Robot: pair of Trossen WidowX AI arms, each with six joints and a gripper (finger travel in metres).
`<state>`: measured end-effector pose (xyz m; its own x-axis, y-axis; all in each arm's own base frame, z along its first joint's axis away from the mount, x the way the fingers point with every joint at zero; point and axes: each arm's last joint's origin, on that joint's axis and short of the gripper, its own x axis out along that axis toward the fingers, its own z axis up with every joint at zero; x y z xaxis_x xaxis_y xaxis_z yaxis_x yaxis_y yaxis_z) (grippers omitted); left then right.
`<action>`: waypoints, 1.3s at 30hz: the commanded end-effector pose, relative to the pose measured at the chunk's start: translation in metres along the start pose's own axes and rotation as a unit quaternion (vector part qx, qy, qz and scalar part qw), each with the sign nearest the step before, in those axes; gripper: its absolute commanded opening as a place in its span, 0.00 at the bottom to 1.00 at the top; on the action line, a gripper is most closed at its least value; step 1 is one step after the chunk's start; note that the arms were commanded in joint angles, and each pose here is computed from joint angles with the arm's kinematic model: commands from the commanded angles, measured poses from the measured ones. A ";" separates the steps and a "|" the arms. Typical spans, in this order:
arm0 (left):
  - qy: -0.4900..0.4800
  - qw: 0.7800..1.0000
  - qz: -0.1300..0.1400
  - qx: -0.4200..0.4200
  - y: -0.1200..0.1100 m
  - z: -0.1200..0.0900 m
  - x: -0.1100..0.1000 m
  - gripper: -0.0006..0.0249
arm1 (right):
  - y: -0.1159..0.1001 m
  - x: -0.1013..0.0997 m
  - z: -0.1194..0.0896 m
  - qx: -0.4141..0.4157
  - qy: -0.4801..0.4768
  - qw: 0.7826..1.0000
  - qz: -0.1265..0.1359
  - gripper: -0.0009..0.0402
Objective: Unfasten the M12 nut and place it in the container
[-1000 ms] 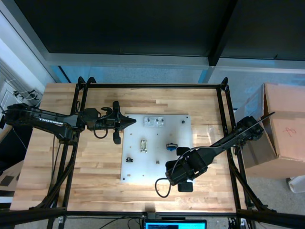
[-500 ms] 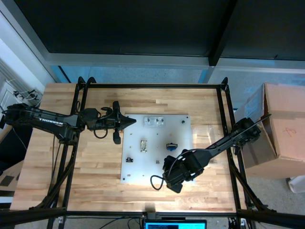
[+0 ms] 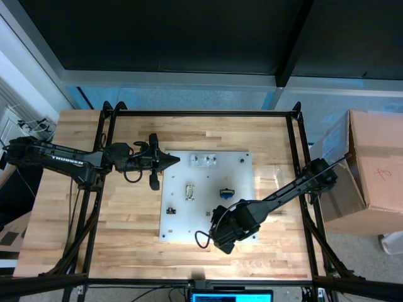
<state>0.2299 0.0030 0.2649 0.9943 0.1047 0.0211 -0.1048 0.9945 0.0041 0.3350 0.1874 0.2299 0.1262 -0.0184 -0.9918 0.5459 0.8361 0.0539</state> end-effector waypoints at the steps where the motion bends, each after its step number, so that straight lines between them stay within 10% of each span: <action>1: 0.000 1.000 0.000 0.000 0.000 0.000 0.000 0.02 | 0.002 0.009 0.001 0.000 0.006 1.000 -0.007 0.50; 15: 0.000 1.000 0.000 0.000 0.000 0.000 0.000 0.02 | 0.012 0.040 0.005 0.007 0.017 1.000 -0.012 0.66; 39: 0.000 1.000 0.000 0.000 0.000 0.000 0.000 0.02 | 0.008 0.052 0.004 0.017 0.017 1.000 -0.014 0.39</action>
<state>0.2299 0.0030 0.2650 0.9942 0.1051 0.0214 -0.1052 0.9944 0.0036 0.3496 0.1908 0.1786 0.0810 -0.0152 -0.9966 0.5784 0.8150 0.0346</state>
